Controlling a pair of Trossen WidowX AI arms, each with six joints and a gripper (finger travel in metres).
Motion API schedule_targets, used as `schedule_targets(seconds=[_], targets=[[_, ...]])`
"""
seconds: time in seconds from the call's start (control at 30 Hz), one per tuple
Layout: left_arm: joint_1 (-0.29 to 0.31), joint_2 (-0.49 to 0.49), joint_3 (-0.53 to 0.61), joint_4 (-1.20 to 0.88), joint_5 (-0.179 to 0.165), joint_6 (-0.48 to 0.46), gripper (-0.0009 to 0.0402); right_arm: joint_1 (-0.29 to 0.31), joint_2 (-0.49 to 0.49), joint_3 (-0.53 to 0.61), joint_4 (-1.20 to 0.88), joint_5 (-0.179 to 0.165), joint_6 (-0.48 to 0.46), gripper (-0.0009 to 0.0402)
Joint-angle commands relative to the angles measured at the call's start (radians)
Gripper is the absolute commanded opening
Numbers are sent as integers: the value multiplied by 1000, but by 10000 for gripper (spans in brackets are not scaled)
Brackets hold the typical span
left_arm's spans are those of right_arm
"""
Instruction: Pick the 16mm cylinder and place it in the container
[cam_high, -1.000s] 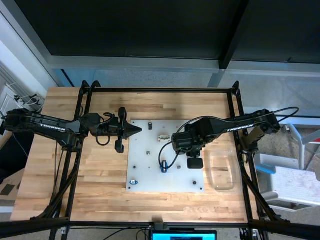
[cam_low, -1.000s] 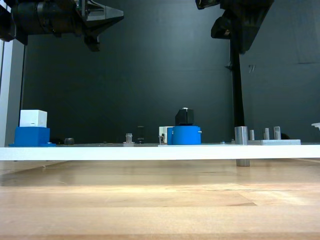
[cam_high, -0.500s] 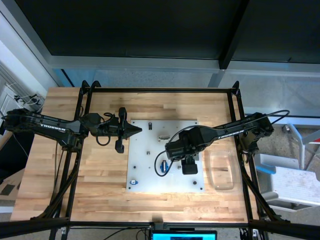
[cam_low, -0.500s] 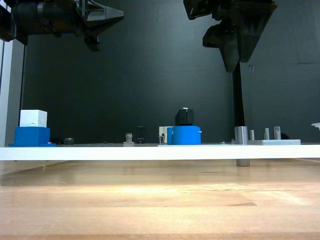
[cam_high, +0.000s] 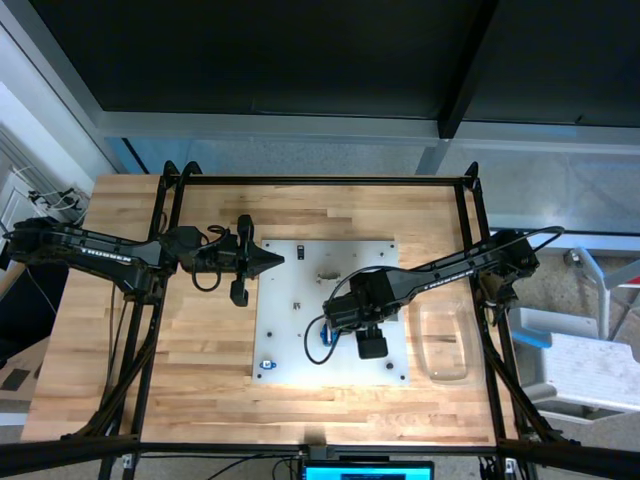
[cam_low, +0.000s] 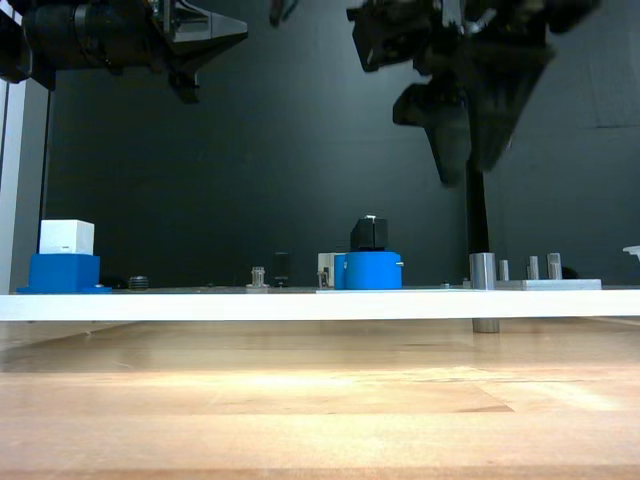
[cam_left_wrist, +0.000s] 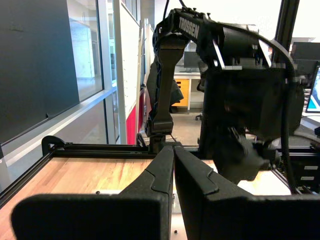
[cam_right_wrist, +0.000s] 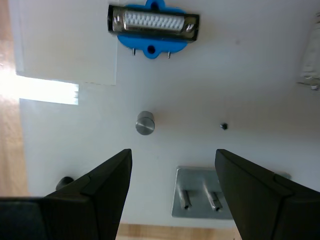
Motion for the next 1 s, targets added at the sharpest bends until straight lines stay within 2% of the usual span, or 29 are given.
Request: schedule_targets(seconds=[0.03,0.7,1.0], targets=[[0,0,0,0,0,0,0,11,0,-38,48,-1,10,232],[0,0,0,0,0,0,0,18,49,-82,151,-4,19,232],[0,0,0,0,0,0,0,25,49,-136,213,-9,29,232]])
